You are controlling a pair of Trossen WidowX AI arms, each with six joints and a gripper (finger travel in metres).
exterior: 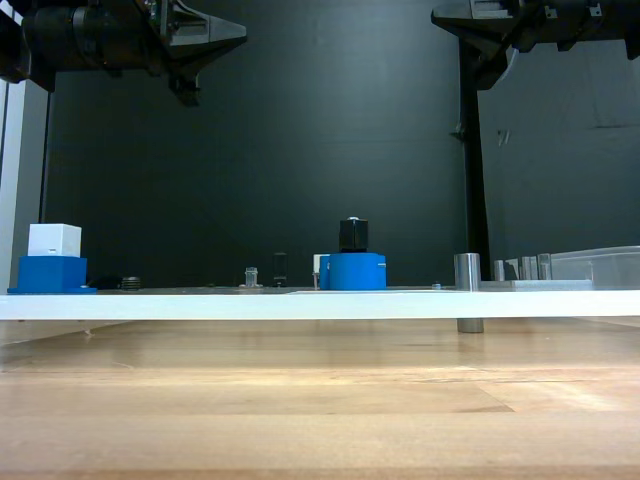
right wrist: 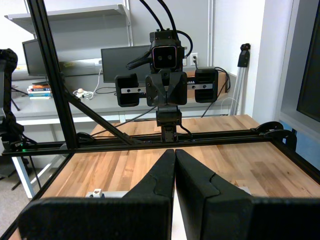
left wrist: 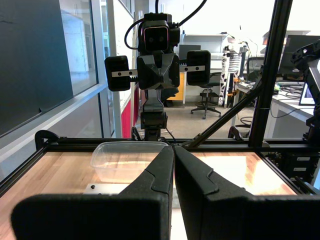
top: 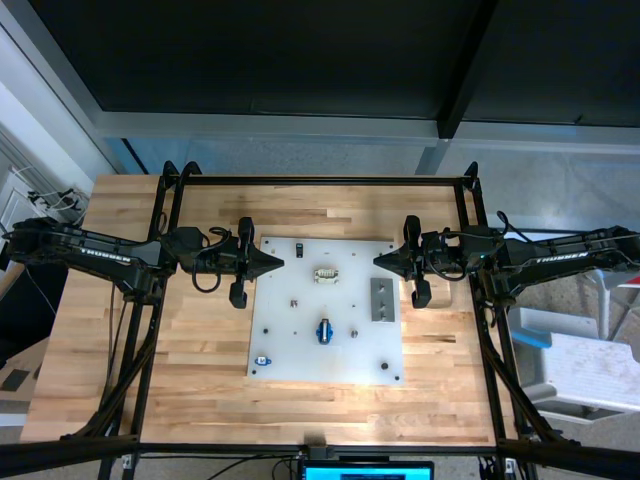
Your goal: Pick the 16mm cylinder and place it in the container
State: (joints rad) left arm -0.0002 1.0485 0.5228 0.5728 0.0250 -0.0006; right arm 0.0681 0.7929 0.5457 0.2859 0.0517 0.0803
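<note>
The 16mm cylinder (exterior: 467,272) is a small silvery peg standing upright on the white board (top: 300,350), just right of the blue part; from above the cylinder (top: 353,331) shows as a tiny dot. The container (left wrist: 127,160), a clear plastic tray, lies past the board's right side, and its rim (exterior: 600,262) shows low on the right. My left gripper (top: 283,259) hovers shut and empty over the board's left rear edge. My right gripper (top: 377,260) hovers shut and empty over the right rear edge, facing it. Both hang high above the board (exterior: 235,38) (exterior: 442,16).
A blue upright part with a black knob (exterior: 350,262) stands mid-board. A grey metal block (top: 383,299) lies right of centre. A small blue-and-white piece (exterior: 55,260) sits at the front left. A black frame rail (top: 320,181) borders the table.
</note>
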